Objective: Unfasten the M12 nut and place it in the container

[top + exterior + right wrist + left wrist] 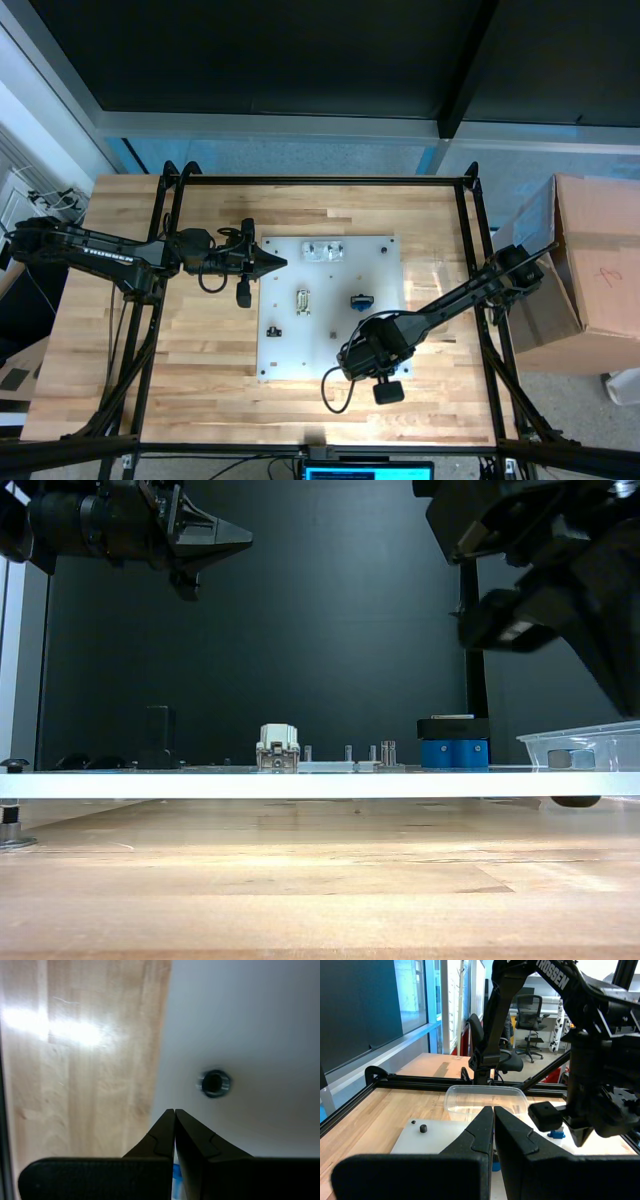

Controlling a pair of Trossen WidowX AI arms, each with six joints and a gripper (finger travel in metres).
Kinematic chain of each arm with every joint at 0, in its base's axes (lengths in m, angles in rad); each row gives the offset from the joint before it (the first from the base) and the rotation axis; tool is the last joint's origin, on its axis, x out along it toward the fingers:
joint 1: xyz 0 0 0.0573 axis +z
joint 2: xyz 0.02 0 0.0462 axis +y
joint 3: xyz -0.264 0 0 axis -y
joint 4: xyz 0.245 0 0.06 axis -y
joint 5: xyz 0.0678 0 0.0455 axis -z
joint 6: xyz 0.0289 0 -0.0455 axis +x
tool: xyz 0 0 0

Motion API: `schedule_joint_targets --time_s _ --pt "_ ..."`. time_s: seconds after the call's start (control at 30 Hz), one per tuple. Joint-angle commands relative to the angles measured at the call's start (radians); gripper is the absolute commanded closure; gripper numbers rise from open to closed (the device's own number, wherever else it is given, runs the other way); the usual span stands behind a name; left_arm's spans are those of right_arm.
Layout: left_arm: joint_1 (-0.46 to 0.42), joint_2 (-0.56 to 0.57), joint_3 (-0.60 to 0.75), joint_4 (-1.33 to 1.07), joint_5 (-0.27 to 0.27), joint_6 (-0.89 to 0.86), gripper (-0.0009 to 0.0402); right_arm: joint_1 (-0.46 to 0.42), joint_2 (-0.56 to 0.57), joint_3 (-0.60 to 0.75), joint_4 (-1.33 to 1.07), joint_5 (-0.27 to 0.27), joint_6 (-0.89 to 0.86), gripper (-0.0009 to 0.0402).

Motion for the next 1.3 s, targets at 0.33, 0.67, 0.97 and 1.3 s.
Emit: schedule_joint_targets --time_s 0.33,0.67,0.97,1.3 --pt "0.0 0.0 0.0 0.0 0.0 0.0 0.0393 0.002 0.008 -0.056 0.09 0.061 0.059 0.0394" --pt "0.0 0.0 0.0 0.0 0.0 0.0 0.0393 0.0 0.007 -0.056 0.071 0.094 0.06 0.0394" --pt "0.0 0.0 0.0 0.0 0.0 0.0 0.0393 0.001 -0.015 -0.047 -0.023 0.369 0.175 0.0394" --pt "0.0 0.0 0.0 0.0 0.0 0.0 0.0393 0.002 -0.052 -0.027 -0.056 0.23 0.204 0.0393"
